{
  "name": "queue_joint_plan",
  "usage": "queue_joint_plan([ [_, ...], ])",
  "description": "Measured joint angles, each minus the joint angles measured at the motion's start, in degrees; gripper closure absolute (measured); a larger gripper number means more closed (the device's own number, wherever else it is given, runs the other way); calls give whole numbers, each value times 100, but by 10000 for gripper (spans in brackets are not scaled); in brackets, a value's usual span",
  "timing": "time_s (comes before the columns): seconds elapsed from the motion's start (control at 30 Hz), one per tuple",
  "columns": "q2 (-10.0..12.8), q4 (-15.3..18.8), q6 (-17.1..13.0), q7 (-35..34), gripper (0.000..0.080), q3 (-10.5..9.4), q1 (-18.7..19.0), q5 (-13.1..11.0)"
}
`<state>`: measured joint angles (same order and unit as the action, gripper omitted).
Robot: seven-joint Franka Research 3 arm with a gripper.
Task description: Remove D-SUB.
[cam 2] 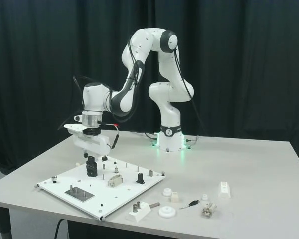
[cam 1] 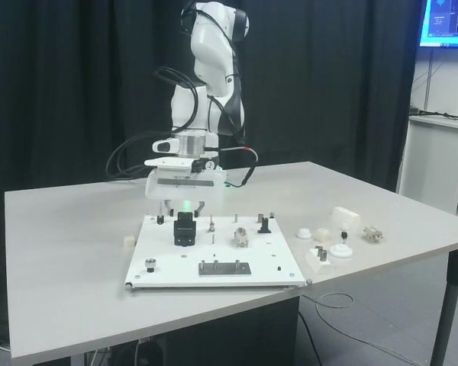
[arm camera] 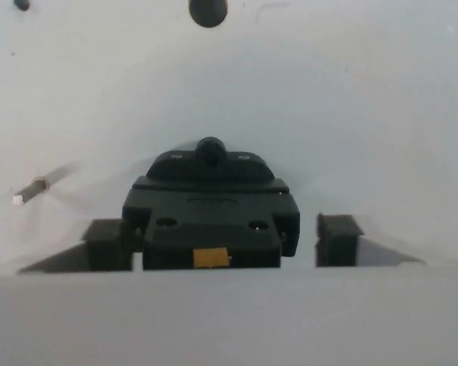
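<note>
The black D-SUB connector (arm camera: 211, 210) is seen between the parted jaws, not yet clamped, above the white board (cam 1: 168, 263).

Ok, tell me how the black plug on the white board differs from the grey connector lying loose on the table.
The black plug stands upright on the white board; the grey connector lies on the table. The black plug sits right beneath the end effector; the grey connector is far off to its side. The black plug looks larger.
</note>
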<state>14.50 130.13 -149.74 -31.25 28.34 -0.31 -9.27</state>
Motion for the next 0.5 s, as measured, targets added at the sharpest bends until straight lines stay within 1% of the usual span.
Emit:
queue_joint_plan([
  [0.17,0,-61,107,-1,84,-1,0,-16],
  [0.2,0,-70,123,-1,427,0,0,-20],
  [0.5,16,-129,174,-6,422,6,0,-71],
])
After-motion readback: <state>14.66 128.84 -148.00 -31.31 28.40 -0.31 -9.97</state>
